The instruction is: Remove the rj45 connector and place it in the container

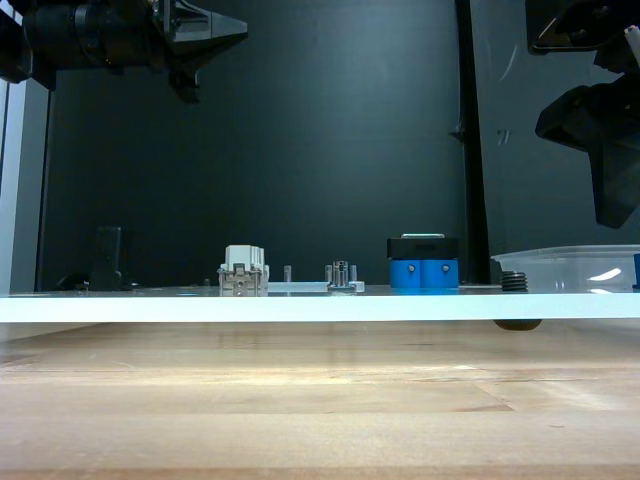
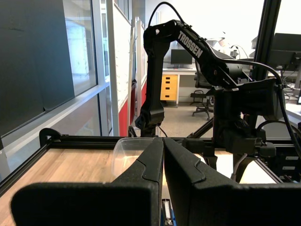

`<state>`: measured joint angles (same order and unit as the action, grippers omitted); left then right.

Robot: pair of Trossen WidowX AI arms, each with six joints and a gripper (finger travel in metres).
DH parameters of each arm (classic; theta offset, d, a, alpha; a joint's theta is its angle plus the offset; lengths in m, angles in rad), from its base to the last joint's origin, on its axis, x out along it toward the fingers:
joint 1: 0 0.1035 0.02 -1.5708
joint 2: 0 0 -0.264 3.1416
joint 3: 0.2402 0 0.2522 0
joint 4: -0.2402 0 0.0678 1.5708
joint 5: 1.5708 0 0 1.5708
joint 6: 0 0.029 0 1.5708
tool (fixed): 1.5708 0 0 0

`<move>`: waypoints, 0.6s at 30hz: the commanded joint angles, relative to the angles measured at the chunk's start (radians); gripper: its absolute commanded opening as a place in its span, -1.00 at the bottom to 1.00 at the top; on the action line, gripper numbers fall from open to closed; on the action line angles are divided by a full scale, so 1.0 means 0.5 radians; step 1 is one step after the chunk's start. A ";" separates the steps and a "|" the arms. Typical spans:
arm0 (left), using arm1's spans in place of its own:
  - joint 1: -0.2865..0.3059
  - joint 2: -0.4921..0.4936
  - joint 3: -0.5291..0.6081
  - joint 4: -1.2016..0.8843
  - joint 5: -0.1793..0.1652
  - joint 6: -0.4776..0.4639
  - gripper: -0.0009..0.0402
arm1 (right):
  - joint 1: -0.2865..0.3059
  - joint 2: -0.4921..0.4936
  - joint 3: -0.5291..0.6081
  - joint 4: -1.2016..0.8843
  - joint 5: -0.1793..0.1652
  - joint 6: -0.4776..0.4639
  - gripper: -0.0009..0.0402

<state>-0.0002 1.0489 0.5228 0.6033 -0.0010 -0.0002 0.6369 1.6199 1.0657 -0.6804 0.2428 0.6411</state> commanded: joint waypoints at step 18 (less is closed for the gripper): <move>0.001 0.000 0.000 0.000 0.001 0.000 -0.96 | -0.003 -0.007 -0.002 0.013 -0.055 0.004 -0.79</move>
<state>-0.0002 1.0489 0.5228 0.6029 -0.0006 -0.0002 0.6357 1.6165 1.0645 -0.6739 0.2058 0.6411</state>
